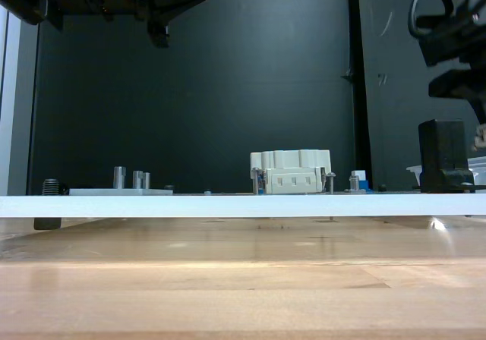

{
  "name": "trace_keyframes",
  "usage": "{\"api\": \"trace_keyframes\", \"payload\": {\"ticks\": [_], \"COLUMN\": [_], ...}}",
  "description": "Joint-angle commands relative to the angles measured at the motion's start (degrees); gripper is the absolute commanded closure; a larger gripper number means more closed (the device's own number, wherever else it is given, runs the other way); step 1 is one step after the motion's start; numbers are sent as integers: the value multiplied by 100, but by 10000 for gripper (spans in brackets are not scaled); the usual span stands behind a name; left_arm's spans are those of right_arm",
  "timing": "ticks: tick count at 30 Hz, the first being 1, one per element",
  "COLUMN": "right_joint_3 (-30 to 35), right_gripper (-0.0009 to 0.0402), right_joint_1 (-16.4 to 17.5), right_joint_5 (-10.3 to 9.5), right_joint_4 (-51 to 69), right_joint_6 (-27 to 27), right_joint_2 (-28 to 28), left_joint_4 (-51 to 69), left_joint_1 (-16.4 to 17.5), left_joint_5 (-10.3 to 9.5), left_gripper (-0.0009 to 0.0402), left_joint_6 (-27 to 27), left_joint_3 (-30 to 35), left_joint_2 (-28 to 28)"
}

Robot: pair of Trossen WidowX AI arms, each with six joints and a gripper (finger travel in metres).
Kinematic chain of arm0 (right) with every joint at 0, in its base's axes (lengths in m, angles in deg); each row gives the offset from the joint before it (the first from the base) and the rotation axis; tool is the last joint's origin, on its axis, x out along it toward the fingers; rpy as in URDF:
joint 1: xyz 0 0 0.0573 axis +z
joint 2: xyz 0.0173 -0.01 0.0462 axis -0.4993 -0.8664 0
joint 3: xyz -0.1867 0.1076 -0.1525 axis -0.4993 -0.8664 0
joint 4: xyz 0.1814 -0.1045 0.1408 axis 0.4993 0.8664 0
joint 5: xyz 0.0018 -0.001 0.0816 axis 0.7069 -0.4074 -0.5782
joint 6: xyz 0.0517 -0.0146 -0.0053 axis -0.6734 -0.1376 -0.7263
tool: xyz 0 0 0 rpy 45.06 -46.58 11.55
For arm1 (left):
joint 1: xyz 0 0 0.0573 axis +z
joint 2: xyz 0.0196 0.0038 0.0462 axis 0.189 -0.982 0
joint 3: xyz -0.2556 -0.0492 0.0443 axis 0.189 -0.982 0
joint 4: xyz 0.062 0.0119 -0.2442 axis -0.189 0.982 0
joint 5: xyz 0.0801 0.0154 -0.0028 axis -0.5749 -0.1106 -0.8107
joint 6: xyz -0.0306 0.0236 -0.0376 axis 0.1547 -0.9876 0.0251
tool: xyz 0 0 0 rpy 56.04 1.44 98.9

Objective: Pick the HAN10E connector and install on the hub

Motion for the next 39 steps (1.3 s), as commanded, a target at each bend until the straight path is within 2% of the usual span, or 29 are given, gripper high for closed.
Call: {"api": "trace_keyframes", "payload": {"ticks": [1,8,10,18,32,35,39], "right_joint_3": [144,195,275,577,1379,1558,1816], "right_gripper": [343,343,343,340,341,341,341], "right_joint_1": [0,0,0,0,-22,-48,-92], "right_joint_5": [11,15,101,164,271,413,415], "right_joint_4": [70,59,59,46,-74,-107,-153], "right_joint_6": [42,42,39,42,153,153,153], "right_joint_2": [0,-20,-68,-313,-1174,-1379,-1615], "left_joint_4": [0,0,0,-2,0,0,0], "left_joint_1": [2,2,2,0,2,2,2], "left_joint_5": [0,2,0,0,0,2,0], "left_gripper": [392,392,392,392,392,392,392], "left_joint_6": [0,0,0,0,0,0,-2], "left_joint_3": [2,2,2,2,2,2,2], "left_joint_2": [-2,-2,-2,-2,-2,-2,-2]}}
